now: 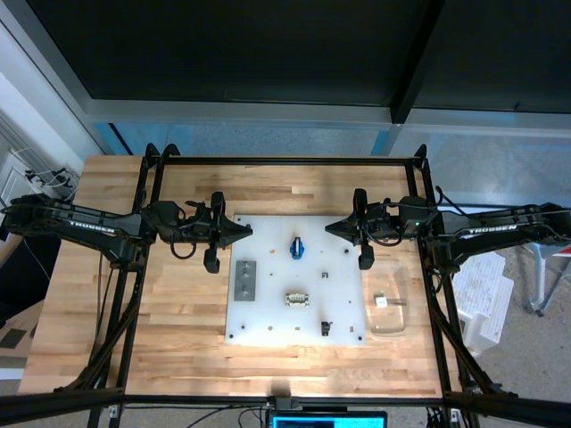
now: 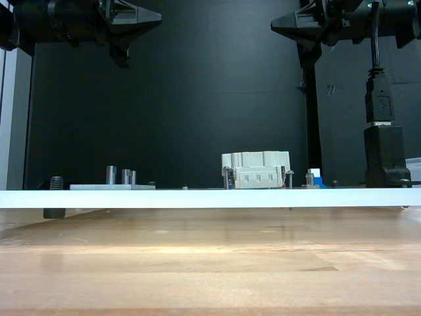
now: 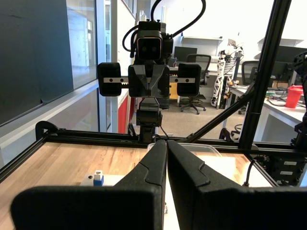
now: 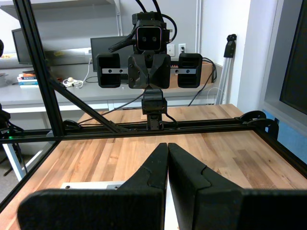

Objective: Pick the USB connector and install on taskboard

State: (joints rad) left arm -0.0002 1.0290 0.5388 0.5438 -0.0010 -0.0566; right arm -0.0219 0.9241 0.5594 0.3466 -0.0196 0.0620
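**Both arms raised over the worktop.** The left claw points inward above the left edge of the board, and the right claw points inward above its right edge. Each is clenched on nothing, its black wedge-shaped fingers pressed flat together.

The plug stands upright in the black socket, by the board's near edge and right of the middle. Its cable rises straight above it. We judge the plug to be set in place, though we cannot tell whether it is pushed fully home.

The step in hand, as we read it, is a check of seating: the plug should sit square, without lean. If a claw must grip it again, we would:
- descend vertically;
- take the moulded body across its flat faces, never the cable;
- press along the socket's axis, since a slim, rigid plug is likely to bind when tilted.

**Materials.**
- The board is a flat, matt white plate.
- The grey block looks metallic and carries short posts.
- The beige connector is a ribbed moulding.
- The blue part is small and glossy.
- The worktop is made of jointed wood strips.
- A clear tray, just beside the board, holds a white block.
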